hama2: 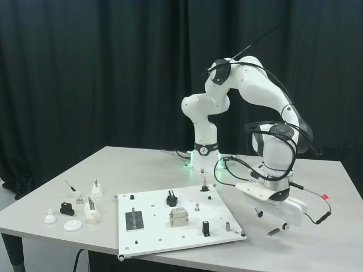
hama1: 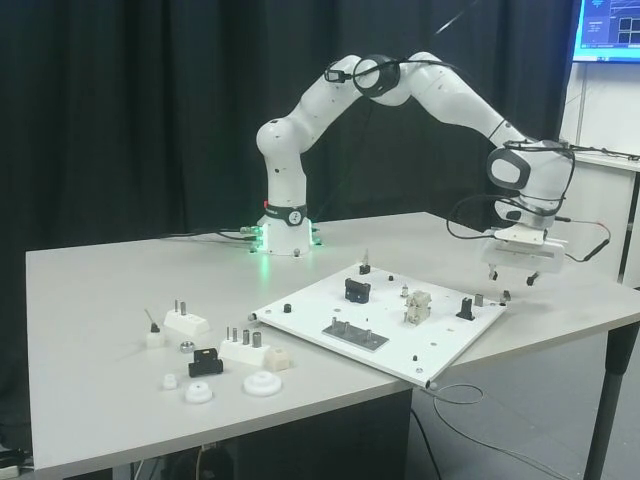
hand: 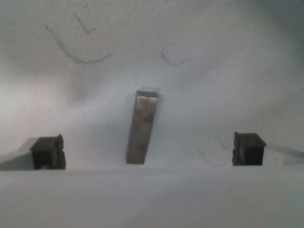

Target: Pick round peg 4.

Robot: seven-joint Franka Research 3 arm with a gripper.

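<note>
Open gripper poised over the small grey metal round peg (hand: 141, 127), off the edge of the white assembly board (hama1: 440, 352).

The white arm's two-fingered gripper (hand: 147, 151) hangs low over the grey table (hama2: 323, 249), its jaws wide apart and holding nothing. In the wrist view the peg shows between the two black fingertips (hand: 47, 153). It appears to lie flat on the bare table just beside the board rather than stand in a hole, though this is hard to tell. The peg looks stiff, light and smooth, so it is likely to roll or slip if pinched off-centre. The best hold is probably across its round sides near mid-length, with the pads square to its axis.
</note>
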